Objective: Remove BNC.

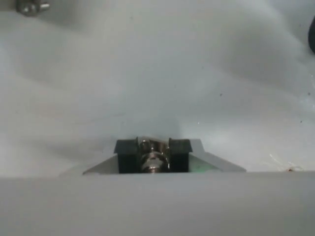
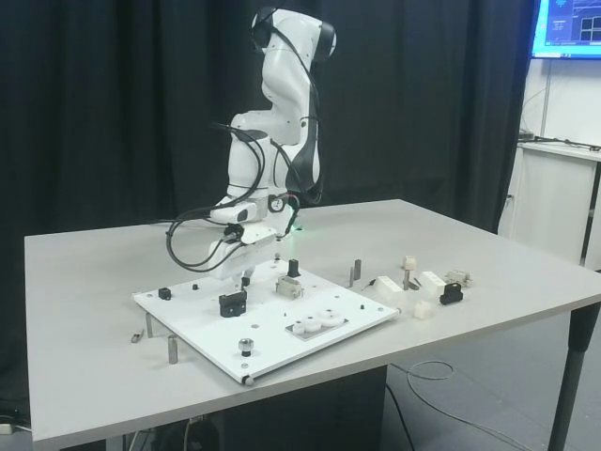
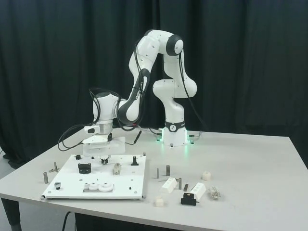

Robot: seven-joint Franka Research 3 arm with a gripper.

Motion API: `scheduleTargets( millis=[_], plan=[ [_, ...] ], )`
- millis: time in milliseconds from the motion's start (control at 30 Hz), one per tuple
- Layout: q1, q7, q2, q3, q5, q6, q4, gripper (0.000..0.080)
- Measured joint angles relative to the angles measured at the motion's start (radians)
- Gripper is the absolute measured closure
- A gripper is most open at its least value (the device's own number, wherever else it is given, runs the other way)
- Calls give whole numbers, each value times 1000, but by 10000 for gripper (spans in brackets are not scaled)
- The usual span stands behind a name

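**Q:** Where is the BNC?

**A:** The BNC (image 1: 153, 158) sits right between the fingertips of the gripper (image 1: 154, 160). In the wrist view a black pad (image 1: 127, 156) presses against each side of it, so the tool is clamped on the plug. The room views are too distant to show the plug itself.

**Q:** And where is the gripper?

**A:** It is low over the white board (image 2: 188, 324), near the edge towards the arm's base, and points down. A black holder (image 2: 232, 303) stands on the board just beside the gripper. I cannot tell whether the plug touches the board or hangs just clear of it.

**Q:** What lies around it?

**A:** The board rests on a grey table (image 2: 94, 282). Small fittings and white gears (image 3: 97, 186) sit on it beyond the gripper. White blocks (image 3: 197, 190) and short pegs are scattered on the table, well apart from the tool.

**Q:** And the room?

**A:** A black curtain (image 3: 48, 57) hangs behind the white arm (image 3: 144, 62). Green light (image 3: 159, 140) glows at its base. A screen (image 2: 568, 28) shows in one upper corner of the first room view.
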Motion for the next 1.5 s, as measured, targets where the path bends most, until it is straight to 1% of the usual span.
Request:
scheduleTargets(
  millis=[300, 700, 1067, 1500],
  plan=[
    [1, -48, -4, -1, -7, -7, 0, 676],
    [3, -125, 0, 0, -10, -3, 2, 676],
    [3, -131, -6, -3, -39, -16, 4, 676],
    [4, -133, -3, -4, -44, -18, 6, 676]
  ],
)
